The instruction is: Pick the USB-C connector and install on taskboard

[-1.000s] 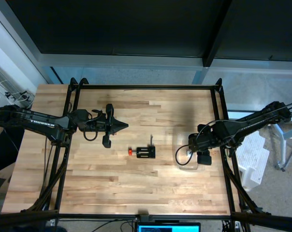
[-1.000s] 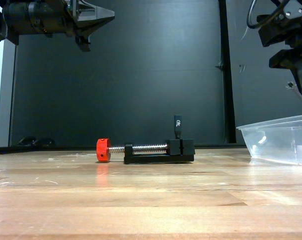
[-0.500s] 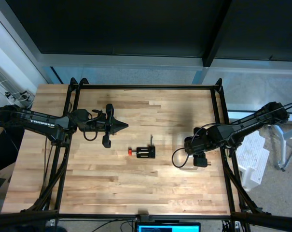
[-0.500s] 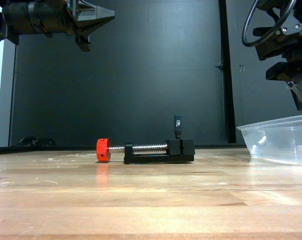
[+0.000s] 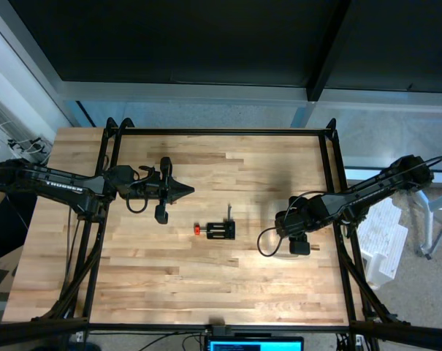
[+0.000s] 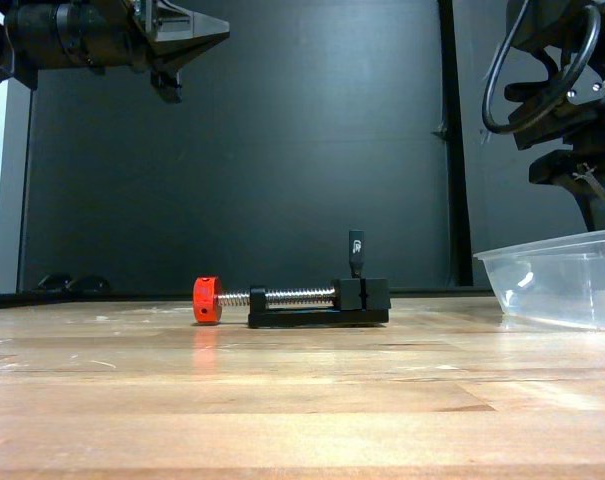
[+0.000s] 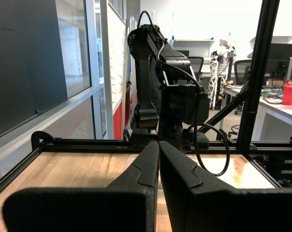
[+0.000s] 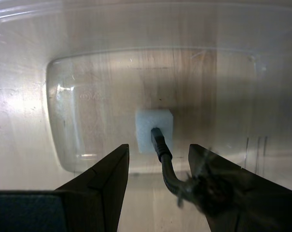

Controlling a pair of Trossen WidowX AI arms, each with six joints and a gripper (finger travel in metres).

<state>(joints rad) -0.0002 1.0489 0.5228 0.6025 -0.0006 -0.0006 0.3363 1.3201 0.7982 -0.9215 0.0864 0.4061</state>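
Observation:
The USB-C connector (image 8: 158, 139) is a dark plug standing in a white foam block (image 8: 154, 122) on the floor of a clear tray, and its cable curves away from it. My right gripper (image 8: 158, 149) hangs open above the tray, one finger on each side of the plug and touching nothing; from above the right gripper (image 5: 298, 240) is over the table's right part. The taskboard (image 5: 219, 230) is a small black block at the table's middle with a red-orange tab (image 6: 207, 299) and an upright pin (image 6: 356, 251). My left gripper (image 5: 183, 190) is shut and empty, raised left of the taskboard.
The clear plastic tray (image 6: 557, 280) stands on the wooden table to the right of the taskboard. A black frame (image 5: 221, 132) runs around the table's edges. The left arm (image 6: 92, 35) hangs high above the table's left half.
My right gripper has shifted slightly left and toward the near edge over the tray. The left arm and the taskboard have not moved.

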